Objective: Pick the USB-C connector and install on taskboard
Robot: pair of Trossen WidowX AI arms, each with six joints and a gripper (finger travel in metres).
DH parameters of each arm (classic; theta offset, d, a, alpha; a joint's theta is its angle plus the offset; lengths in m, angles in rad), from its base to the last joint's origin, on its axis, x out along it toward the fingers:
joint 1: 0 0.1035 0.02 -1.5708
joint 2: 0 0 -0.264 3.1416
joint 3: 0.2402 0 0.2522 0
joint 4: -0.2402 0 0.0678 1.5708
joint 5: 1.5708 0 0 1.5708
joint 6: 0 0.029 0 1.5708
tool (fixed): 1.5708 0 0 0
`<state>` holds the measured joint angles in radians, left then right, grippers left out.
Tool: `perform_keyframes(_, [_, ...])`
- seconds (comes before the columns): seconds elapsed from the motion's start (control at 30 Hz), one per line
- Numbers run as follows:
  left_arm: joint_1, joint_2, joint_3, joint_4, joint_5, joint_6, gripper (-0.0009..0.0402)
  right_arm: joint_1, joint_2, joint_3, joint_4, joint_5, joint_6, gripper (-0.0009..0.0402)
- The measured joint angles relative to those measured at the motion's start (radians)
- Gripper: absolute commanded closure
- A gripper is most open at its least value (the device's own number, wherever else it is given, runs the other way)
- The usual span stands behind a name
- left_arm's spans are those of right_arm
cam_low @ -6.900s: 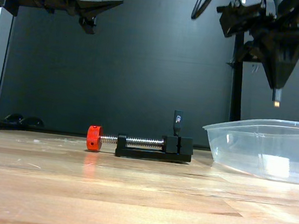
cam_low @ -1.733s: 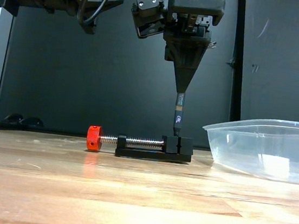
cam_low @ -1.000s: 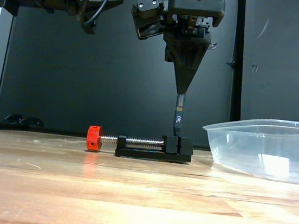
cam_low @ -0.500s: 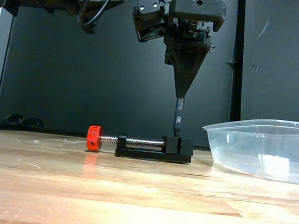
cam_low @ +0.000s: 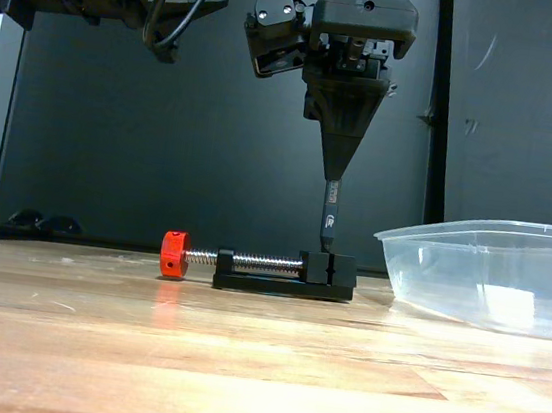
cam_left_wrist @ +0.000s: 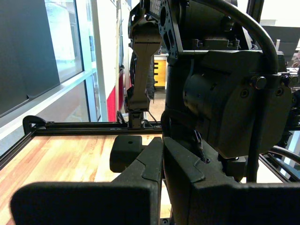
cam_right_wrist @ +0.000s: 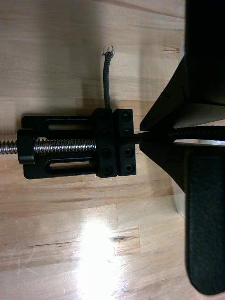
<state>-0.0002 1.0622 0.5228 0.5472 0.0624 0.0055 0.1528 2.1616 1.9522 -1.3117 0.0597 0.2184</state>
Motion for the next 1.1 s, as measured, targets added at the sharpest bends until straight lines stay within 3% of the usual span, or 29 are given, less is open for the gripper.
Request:
perform_keyframes(0.2, [0.0,0.0,0.0,0.0,0.0,0.0,0.0393,0.0,0.019,0.006,-0.007,-0.003,0.0,0.0314])
perform_keyframes(0.7, [0.0,0.0,0.0,0.0,0.0,0.0,0.0393,0.003,-0.05,0.013,-0.022,-0.001,-0.003,0.0247])
perform_keyframes(1.1, [0.0,0.0,0.0,0.0,0.0,0.0,0.0393,0.001,-0.124,0.014,-0.06,0.0,-0.003,0.0235])
